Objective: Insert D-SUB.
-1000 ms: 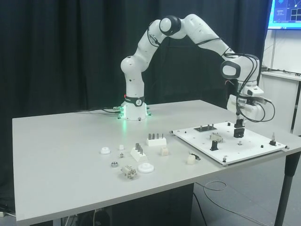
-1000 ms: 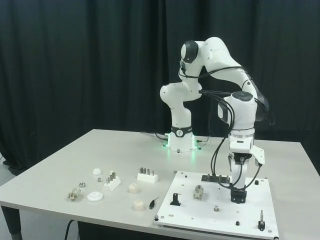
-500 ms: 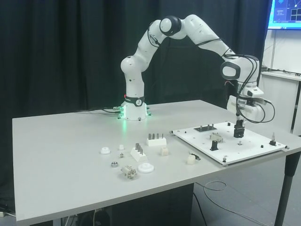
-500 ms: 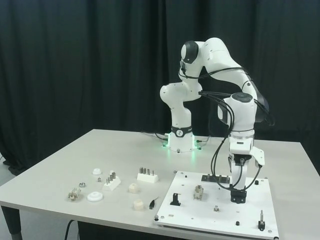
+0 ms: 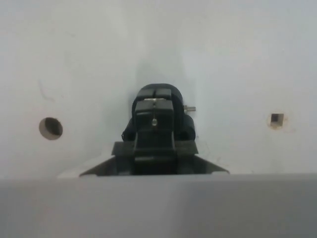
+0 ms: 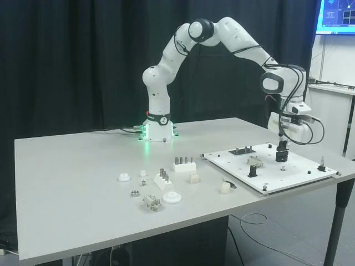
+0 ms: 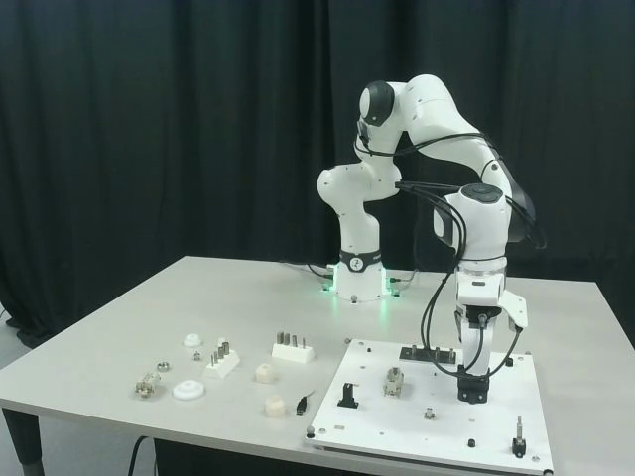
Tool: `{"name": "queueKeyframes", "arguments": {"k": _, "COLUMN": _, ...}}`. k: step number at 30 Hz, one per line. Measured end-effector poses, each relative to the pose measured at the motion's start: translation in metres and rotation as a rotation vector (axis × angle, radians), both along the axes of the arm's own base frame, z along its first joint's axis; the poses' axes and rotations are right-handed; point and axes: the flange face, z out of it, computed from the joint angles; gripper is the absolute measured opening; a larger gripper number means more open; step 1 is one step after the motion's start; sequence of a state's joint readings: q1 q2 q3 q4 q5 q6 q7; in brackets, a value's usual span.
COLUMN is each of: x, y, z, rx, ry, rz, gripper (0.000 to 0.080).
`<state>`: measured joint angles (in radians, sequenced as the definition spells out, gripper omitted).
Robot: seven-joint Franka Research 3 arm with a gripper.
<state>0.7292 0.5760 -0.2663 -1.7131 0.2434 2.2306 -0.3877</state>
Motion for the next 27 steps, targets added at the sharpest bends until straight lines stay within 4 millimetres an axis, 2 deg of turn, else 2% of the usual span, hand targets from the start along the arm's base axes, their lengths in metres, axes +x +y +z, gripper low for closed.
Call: {"name": "queueKeyframes", "arguments": {"k": 27, "x": 0.0002, "y": 0.0002, "z": -0.0035, "rx": -0.001, "ry": -0.002, "rz": 0.016, "gripper": 0.0153}}
